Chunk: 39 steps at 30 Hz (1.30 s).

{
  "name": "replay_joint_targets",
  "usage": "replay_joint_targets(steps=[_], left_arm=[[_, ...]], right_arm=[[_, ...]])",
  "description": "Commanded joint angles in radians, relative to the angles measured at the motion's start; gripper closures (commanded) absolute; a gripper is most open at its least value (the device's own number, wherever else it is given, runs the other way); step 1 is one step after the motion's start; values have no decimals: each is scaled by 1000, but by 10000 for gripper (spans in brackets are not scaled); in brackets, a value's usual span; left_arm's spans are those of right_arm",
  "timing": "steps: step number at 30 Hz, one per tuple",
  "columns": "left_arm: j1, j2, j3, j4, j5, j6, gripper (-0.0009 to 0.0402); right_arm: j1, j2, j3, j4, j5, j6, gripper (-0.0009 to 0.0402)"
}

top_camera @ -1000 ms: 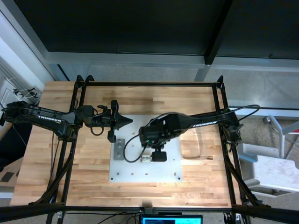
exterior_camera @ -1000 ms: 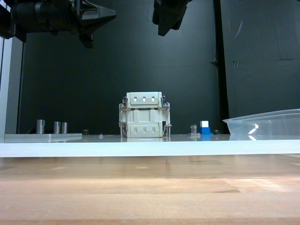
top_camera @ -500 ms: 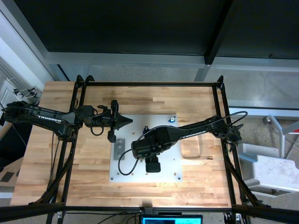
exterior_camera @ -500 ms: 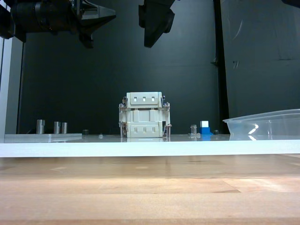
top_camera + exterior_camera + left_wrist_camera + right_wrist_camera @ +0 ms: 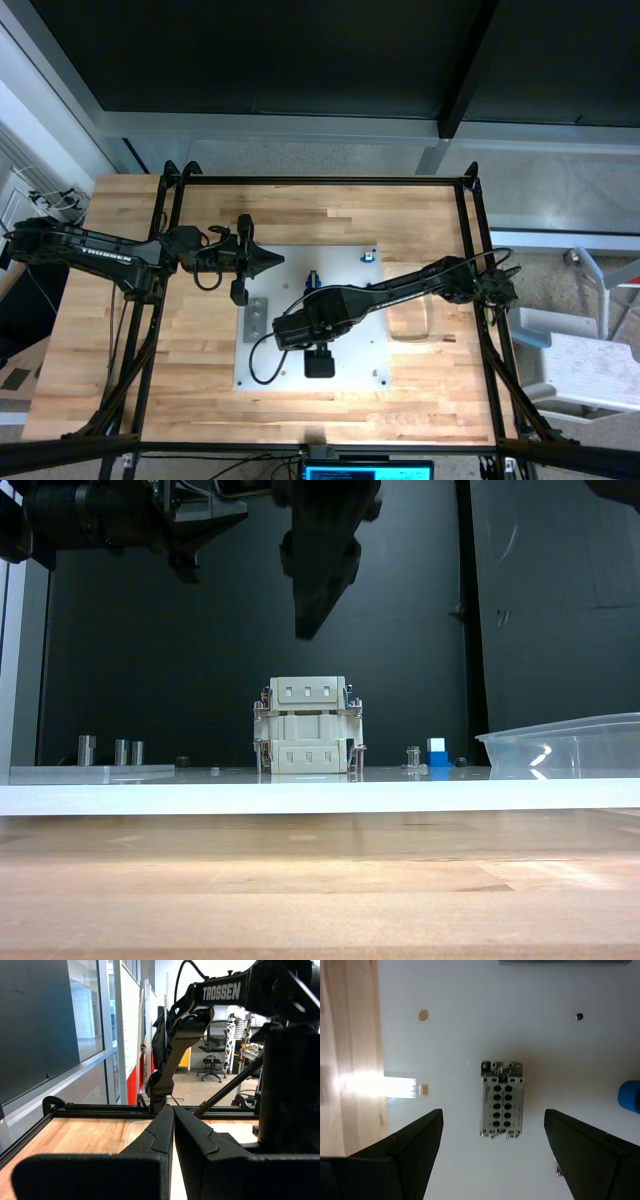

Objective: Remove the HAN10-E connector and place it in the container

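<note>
The HAN10-E connector (image 5: 306, 730) is a small grey-beige block standing on the white board (image 5: 150, 792). In the right wrist view the connector (image 5: 501, 1100) lies straight below my right gripper (image 5: 492, 1116), which is open with its fingers (image 5: 400, 1157) wide on either side of it and clear of it. The low view shows my right gripper (image 5: 305, 620) hanging well above the block. In the high view the arm hides the connector. The container (image 5: 414, 317), a clear tray (image 5: 566, 745), sits at the board's right edge. My left gripper (image 5: 268, 260) is shut and empty above the board's back left.
A grey metal plate with holes (image 5: 257, 319) lies on the board's left side. A small blue part (image 5: 437, 752) stands toward the back right, and short metal posts (image 5: 110, 751) stand at the left. Black frame rails border the wooden table (image 5: 120, 330).
My right arm has swung left and toward the near edge, and its gripper has come down lower, directly over the connector. The left arm has not moved.
</note>
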<state>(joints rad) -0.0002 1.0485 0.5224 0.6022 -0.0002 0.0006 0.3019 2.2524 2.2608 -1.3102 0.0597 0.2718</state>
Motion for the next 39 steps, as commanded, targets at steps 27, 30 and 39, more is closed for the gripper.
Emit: replay_joint_targets(steps=[27, 30, 39], left_arm=[[0, 1, 0, 0, 0, 0, 393], [0, 0, 0, 0, 0, 0, 393], [0, 0, 0, 0, 0, 0, 393]], right_arm=[[-10, 48, -151, 142, -2, -23, 110], [-10, 47, -151, 142, -2, -25, 128], [-10, 44, -151, 134, -9, -26, 218]])
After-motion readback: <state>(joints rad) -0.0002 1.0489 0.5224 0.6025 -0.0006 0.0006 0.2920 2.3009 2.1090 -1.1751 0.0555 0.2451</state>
